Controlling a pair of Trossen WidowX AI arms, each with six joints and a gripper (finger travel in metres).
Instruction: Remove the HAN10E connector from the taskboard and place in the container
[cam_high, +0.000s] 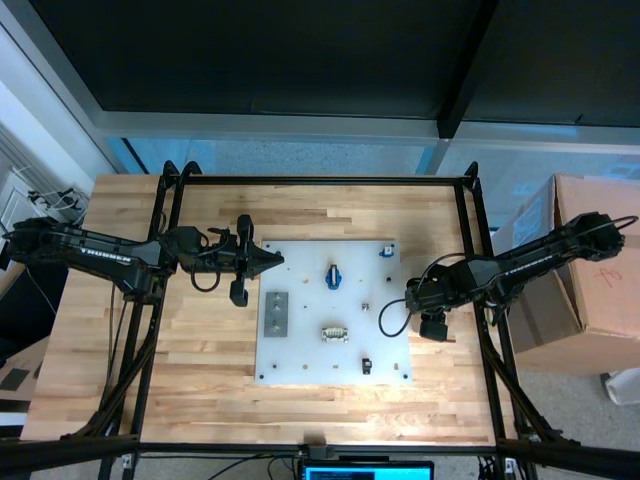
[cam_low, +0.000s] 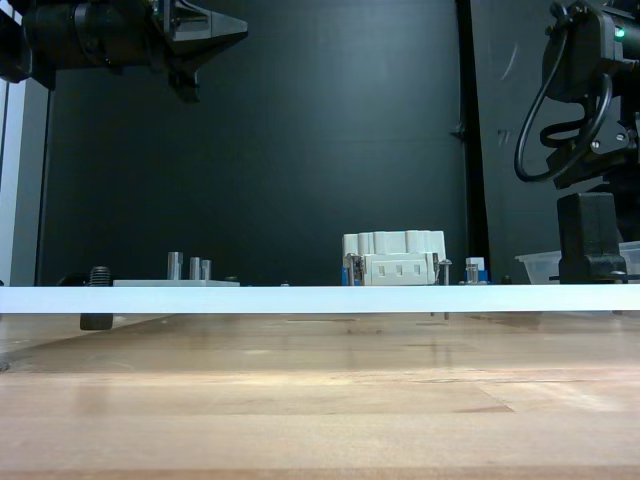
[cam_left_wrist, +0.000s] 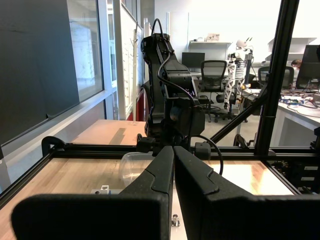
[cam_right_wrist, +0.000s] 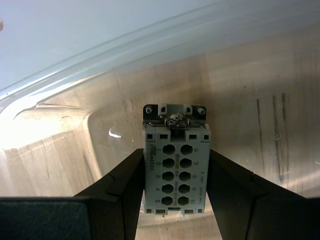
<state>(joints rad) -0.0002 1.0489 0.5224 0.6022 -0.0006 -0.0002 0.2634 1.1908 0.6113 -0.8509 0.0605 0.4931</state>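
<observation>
Right gripper (cam_high: 433, 324) clamped on HAN10E connector (cam_right_wrist: 176, 160), long axis along fingers, container (cam_right_wrist: 60, 150) straight below. I'd release here. Left gripper (cam_high: 268, 258) pinched closed, empty, over taskboard (cam_high: 300, 350) left edge, well apart.

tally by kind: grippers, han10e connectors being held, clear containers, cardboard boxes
grippers: 2 (left gripper shut, raised over the taskboard's left edge; right gripper shut on the HAN10E connector over the container)
HAN10E connector: 1, held
container: 1
cardboard box: 1
total: 5
</observation>
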